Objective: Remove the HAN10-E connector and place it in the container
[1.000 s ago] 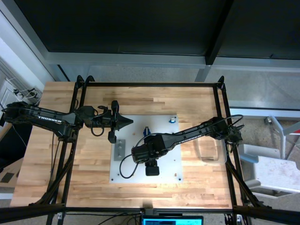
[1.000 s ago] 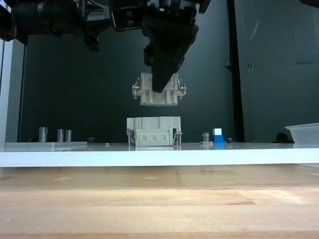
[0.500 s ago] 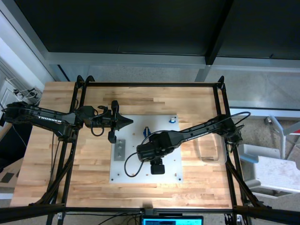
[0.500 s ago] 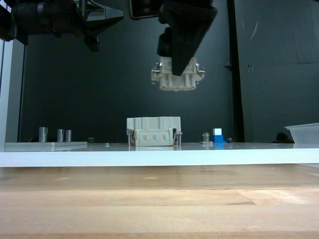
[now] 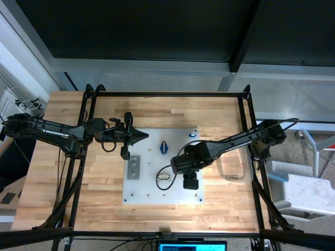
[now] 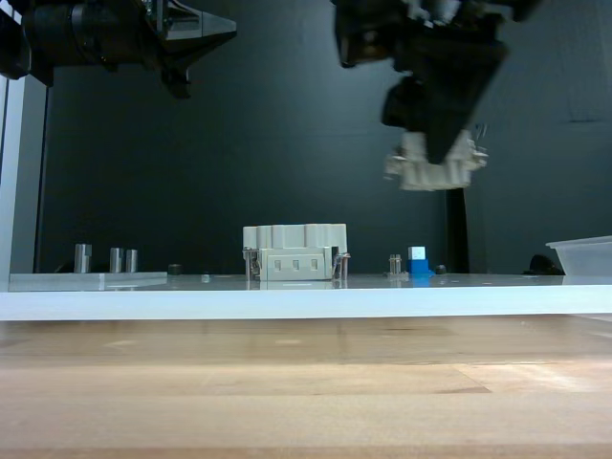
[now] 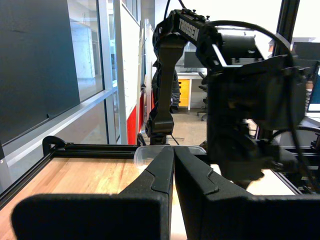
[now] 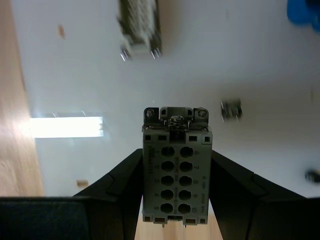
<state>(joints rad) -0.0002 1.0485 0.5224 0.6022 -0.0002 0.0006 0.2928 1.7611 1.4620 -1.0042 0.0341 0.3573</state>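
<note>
Right gripper (image 6: 437, 143) clenched on HAN10-E connector (image 8: 175, 165), nearer container (image 5: 235, 178); closed left gripper (image 7: 174, 165) above board (image 5: 146, 188)

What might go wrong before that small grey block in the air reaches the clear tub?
1. The right gripper pinches the HAN10-E connector only by its sides, high over the white board; a slip might drop it short of the container.
2. Let go too soon, it may hit the container's rim.
The left gripper, shut over the board's far-left edge, is no obstacle.
</note>
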